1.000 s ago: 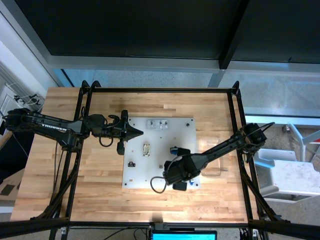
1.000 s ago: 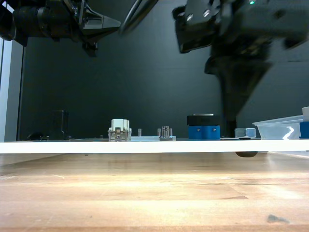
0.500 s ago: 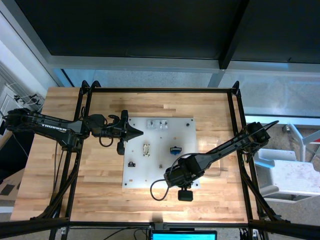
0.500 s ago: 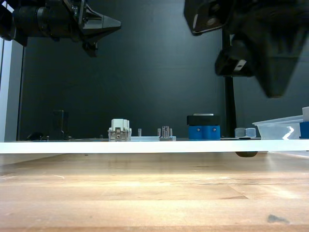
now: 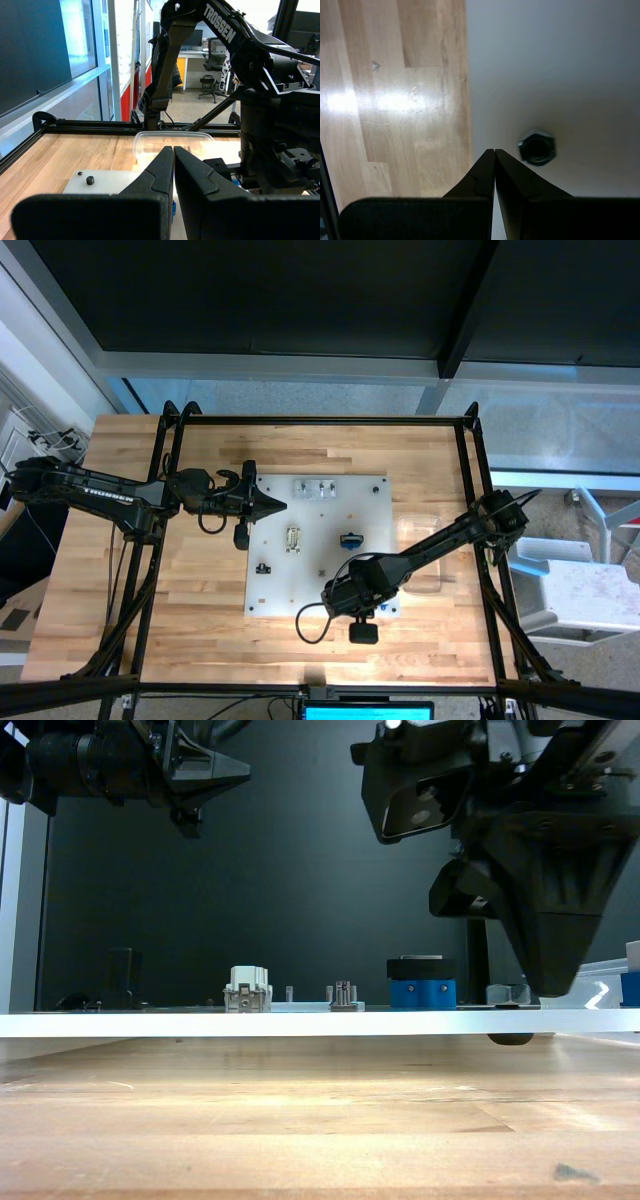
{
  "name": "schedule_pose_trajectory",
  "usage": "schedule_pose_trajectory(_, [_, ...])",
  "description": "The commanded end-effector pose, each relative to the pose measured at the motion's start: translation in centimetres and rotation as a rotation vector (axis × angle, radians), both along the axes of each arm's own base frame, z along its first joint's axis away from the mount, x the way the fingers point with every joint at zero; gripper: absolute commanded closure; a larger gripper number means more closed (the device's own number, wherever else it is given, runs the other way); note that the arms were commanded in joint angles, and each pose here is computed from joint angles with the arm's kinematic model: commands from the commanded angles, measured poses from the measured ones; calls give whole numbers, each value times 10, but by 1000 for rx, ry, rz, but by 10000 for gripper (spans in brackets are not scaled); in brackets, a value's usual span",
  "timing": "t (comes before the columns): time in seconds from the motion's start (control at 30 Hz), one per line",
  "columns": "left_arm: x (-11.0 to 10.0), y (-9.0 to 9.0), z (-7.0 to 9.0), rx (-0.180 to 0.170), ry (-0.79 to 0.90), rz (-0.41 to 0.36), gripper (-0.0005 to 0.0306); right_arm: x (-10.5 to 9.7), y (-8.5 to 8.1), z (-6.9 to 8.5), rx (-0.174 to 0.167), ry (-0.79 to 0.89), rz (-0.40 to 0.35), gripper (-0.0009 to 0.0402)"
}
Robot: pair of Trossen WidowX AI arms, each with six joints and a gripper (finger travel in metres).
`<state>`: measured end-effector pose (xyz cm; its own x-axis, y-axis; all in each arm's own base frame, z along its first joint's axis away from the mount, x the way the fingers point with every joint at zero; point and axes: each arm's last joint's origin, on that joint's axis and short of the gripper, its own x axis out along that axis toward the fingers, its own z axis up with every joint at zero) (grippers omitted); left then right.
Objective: Unfasten the M12 fastener and place in the container
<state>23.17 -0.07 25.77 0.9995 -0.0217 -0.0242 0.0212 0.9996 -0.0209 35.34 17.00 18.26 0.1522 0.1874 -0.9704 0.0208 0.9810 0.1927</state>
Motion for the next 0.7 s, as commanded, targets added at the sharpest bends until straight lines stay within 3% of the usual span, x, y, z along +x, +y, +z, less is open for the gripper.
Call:
schedule_pose_trajectory(0.03, [0, 0, 0, 0, 0, 0, 300, -1, -1, -1, -16, 7, -6, 393])
schedule_pose_trajectory(0.17, [0, 0, 0, 0, 0, 0, 300, -1, -3, -1, -58, -4, -17, 393])
schedule_pose_trajectory(0.7, [0, 0, 0, 0, 0, 0, 300, -2, -4, 0, -68, 8, -20, 393])
